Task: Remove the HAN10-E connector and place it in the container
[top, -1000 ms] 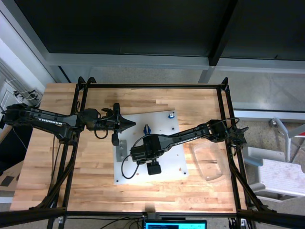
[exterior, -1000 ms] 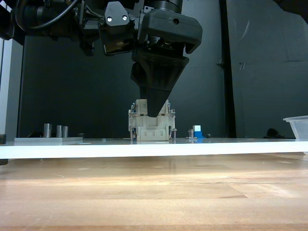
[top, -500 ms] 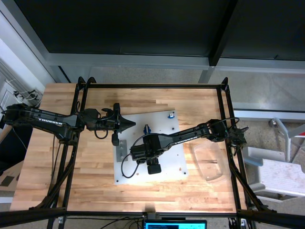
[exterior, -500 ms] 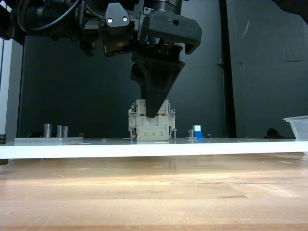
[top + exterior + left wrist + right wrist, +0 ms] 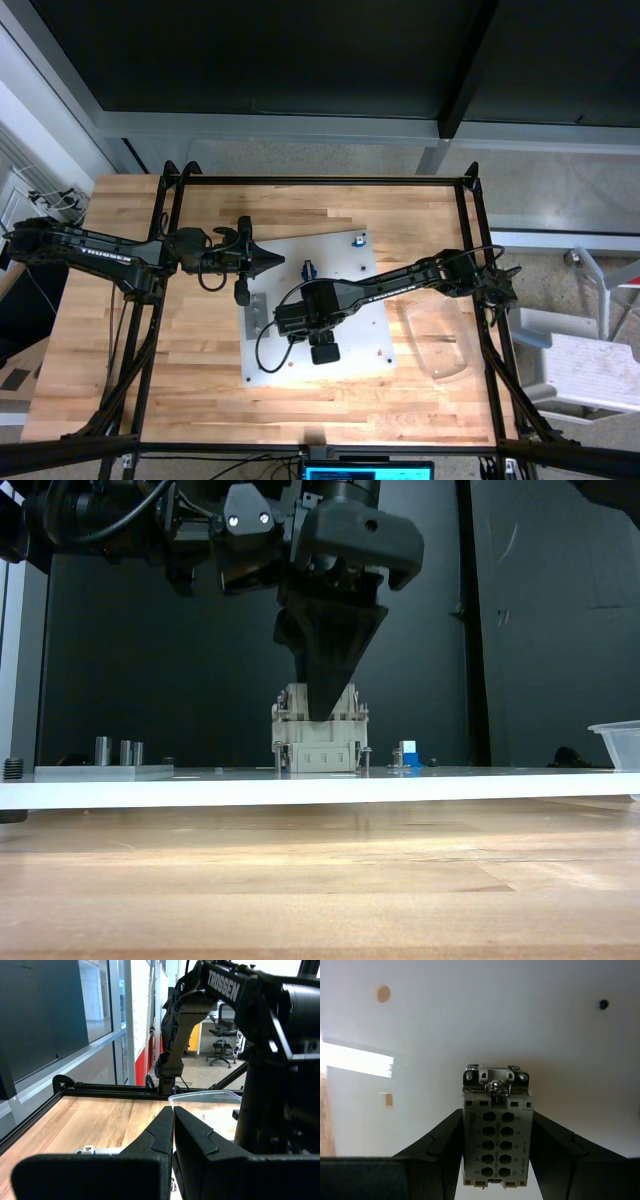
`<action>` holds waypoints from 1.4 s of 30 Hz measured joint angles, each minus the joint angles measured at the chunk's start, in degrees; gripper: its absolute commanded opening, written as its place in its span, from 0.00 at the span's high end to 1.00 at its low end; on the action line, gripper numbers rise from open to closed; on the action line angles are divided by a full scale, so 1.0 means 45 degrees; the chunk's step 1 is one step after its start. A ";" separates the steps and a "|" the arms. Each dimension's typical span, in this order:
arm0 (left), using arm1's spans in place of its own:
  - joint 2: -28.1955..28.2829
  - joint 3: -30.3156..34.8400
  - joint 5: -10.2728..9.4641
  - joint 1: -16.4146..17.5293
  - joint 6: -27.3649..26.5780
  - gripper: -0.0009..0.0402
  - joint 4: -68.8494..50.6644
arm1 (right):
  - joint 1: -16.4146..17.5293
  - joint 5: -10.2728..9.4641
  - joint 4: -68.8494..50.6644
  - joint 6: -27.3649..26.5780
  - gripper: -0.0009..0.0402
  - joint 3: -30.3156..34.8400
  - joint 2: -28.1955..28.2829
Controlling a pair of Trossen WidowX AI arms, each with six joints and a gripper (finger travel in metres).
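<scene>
My right gripper points straight down, dark fingers tapering to a tip that overlaps the top of the HAN10-E connector. The connector stands upright on the white board. Just right of it sits a small blue-and-white part. Far left, short metal posts rise from a grey plate. At the right edge a corner of the container shows, well apart from my grip.

Task board: laid mid-table, between the two arms.
HAN10-E connector: seated on the task board, clasped between the fingers of the right gripper set directly above it.
Blue part: placed behind the connector.
Plate: laid at the board's left edge.
Container: set on the table, just right of the board.
Left gripper: held over the board's far-left corner.
</scene>
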 measured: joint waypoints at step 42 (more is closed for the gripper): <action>0.0000 -0.0005 0.0000 0.0000 -0.0005 0.98 -0.0010 | 0.0797 -0.0005 0.0826 0.1122 0.89 -0.6023 -0.5989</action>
